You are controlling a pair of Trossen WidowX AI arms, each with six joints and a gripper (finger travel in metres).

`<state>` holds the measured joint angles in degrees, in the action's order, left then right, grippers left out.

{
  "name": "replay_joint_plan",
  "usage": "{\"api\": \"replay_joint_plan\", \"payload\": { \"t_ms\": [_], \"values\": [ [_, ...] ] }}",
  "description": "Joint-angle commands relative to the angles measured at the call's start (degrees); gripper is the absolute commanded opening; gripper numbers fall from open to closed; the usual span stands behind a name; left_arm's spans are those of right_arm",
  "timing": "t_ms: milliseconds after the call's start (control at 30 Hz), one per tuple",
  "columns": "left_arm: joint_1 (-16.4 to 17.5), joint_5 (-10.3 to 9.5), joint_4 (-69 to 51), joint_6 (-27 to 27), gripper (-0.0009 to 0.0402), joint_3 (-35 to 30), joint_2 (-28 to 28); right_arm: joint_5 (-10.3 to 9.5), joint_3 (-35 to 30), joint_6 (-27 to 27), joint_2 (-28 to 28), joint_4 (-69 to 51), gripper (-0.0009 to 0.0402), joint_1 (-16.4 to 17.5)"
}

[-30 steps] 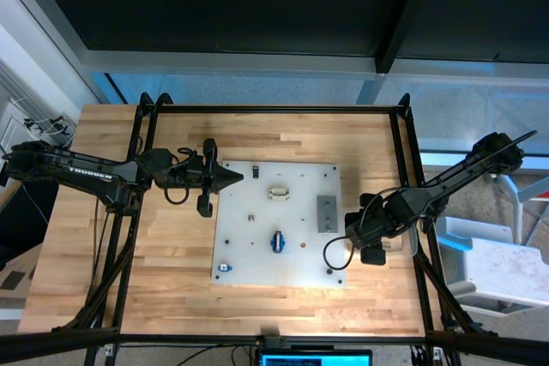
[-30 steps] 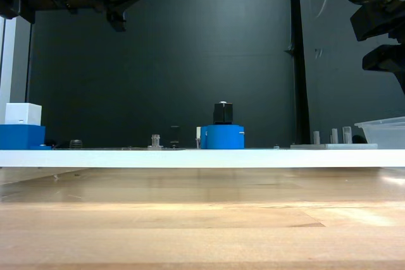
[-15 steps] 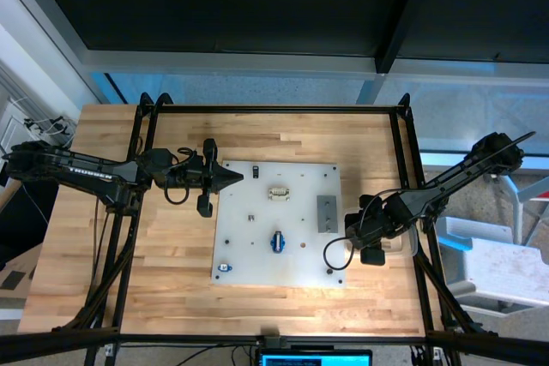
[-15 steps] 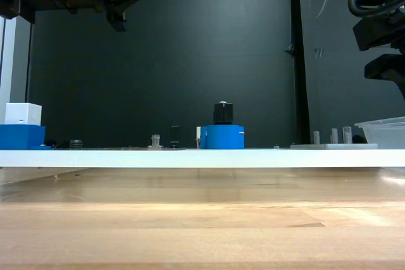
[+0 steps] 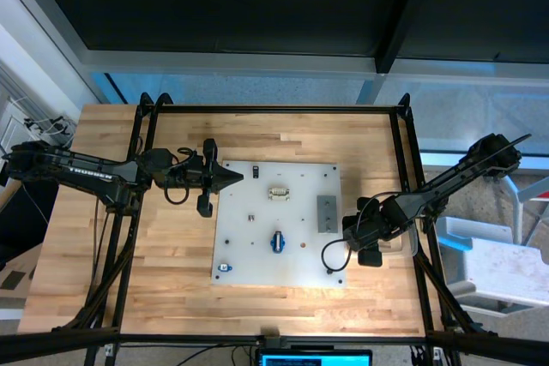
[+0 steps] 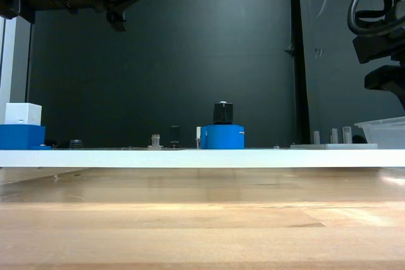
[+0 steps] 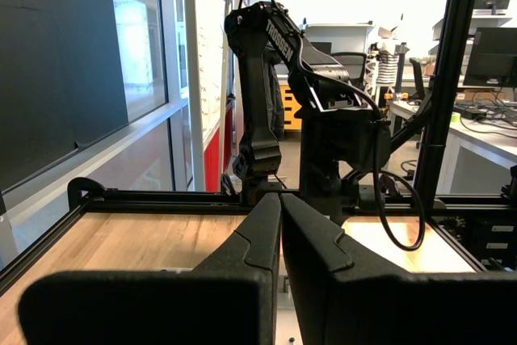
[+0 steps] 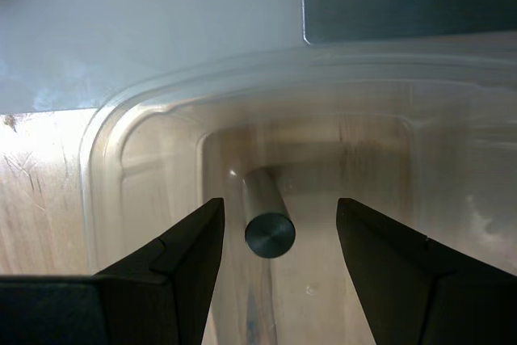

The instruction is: Pick the 16mm cylinder and place it in the taskboard

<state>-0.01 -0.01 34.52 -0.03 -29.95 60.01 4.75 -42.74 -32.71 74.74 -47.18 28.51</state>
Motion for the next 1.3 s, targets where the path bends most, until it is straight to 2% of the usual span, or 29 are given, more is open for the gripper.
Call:
{"api": "replay_joint_plan", "payload": {
  "t_ms": [33,1000,1300],
  "values": [
    [0.0,0.0,0.0,0.0,0.0,0.0,0.0,-0.2,0.3,0.0,0.0,0.0,0.0185,0.0],
    [0.0,0.0,0.0,0.0,0.0,0.0,0.0,-0.22,2.6,0.1,0.0,3.5,0.018,0.0],
    [0.0,0.0,0.0,0.0,0.0,0.0,0.0,-0.28,2.6,0.1,0.0,3.6,0.0127,0.0]
  ]
}}
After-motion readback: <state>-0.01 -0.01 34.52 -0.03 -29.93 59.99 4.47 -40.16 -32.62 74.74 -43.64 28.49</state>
